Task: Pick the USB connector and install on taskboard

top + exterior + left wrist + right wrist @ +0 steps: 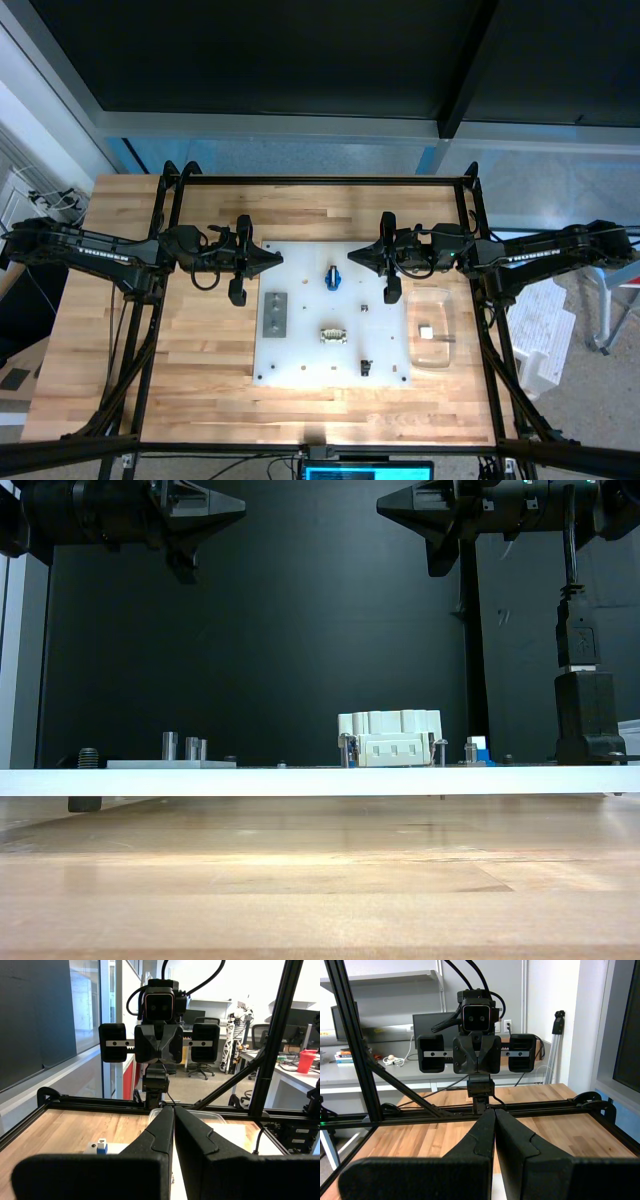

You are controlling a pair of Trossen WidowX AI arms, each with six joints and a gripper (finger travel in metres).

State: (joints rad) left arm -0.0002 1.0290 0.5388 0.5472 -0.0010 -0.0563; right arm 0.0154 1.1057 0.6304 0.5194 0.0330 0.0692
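High view: the port by the near edge of the white board reads dark from above. The white block lies in the clear tray, just right of the board. The left gripper and right gripper are held level over the board's far part. Their tips point inward at each other, apart, with each arm stretched in from its own table edge.

Low view: the USB connector stands upright on the port, long axis vertical and mating end down. A silver band shows between plug and port, and the cable rises straight up. Both grippers hang high above it, and neither touches it.

Left wrist view: the left gripper's jaws are together, with nothing between them.

Right wrist view: the right gripper's jaws are likewise together and hold nothing
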